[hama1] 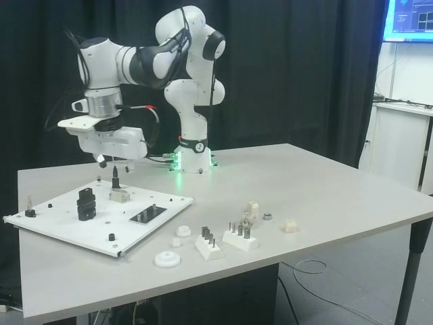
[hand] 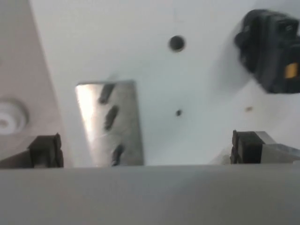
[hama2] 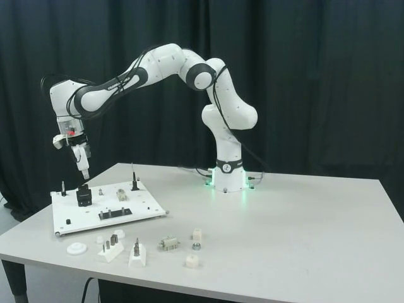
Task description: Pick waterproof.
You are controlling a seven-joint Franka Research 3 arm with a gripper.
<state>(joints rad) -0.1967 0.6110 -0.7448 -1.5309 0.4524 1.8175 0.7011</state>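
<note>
no legible text, labels or numbers anywhere

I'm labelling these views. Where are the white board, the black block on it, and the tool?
white board (hama1: 64,223), first room view, bare near part.
black block (hama1: 85,204), first room view, front face.
tool (hand: 146,147), wrist view, midway between its fingertips.

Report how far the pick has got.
Done: the arm has reached out over the white board, with the pincer hanging above it. In hand: nothing; the pincer is open and empty, clear of the black block and the metal plate below. Left: come down, close on the part, lift it. Which part is the target, I cannot tell.
</note>
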